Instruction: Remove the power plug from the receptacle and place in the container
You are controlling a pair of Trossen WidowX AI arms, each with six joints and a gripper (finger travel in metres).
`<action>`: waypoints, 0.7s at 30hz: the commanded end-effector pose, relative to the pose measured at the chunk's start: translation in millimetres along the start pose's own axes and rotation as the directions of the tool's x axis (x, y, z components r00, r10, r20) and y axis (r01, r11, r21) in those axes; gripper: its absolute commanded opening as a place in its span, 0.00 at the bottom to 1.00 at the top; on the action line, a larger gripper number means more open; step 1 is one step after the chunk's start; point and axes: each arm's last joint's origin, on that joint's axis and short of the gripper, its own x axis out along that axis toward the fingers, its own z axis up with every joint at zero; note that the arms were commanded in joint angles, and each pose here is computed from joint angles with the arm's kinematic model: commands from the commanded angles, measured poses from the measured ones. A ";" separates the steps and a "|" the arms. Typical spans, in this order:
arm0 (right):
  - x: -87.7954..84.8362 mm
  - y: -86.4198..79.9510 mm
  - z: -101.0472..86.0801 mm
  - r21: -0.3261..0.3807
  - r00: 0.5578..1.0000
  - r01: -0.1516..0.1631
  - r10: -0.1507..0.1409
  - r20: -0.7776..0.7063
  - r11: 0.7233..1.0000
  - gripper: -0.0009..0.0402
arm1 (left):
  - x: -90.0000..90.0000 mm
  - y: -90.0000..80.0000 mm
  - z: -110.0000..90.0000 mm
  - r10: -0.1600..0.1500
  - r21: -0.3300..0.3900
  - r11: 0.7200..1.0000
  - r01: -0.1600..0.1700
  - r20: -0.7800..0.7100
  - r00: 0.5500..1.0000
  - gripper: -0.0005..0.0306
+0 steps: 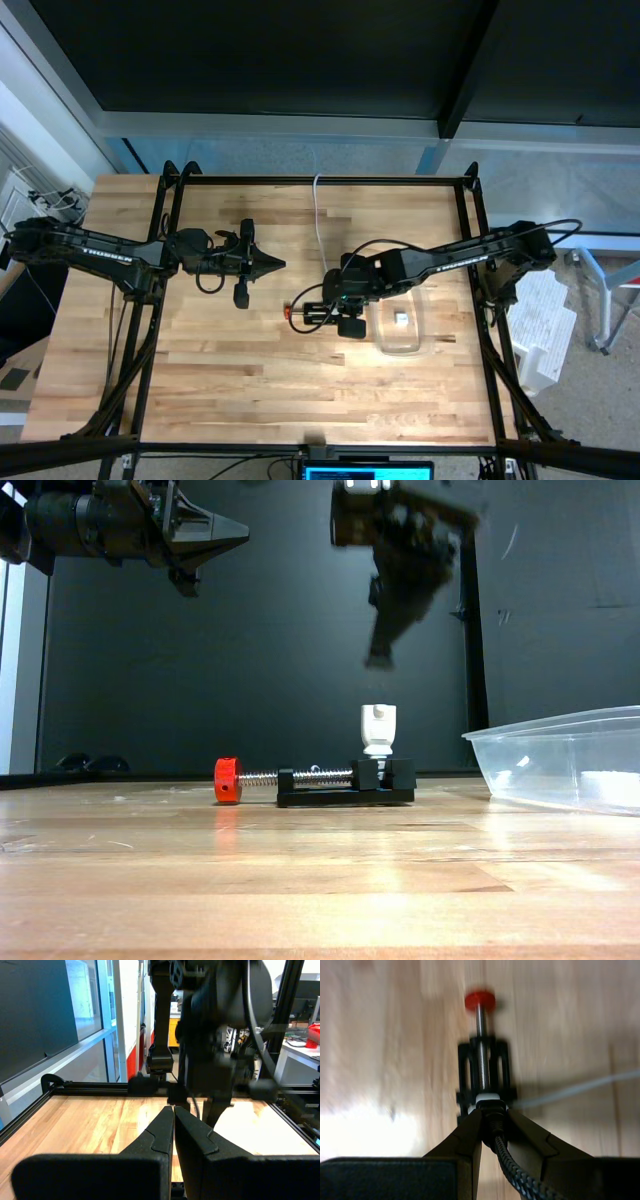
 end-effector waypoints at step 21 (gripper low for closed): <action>-56.5 -10.1 -44.4 0.005 1.000 -0.005 0.005 -0.011 1.000 0.02 | -0.2 0.1 0.5 0.000 0.000 1.000 0.000 0.003 1.000 0.02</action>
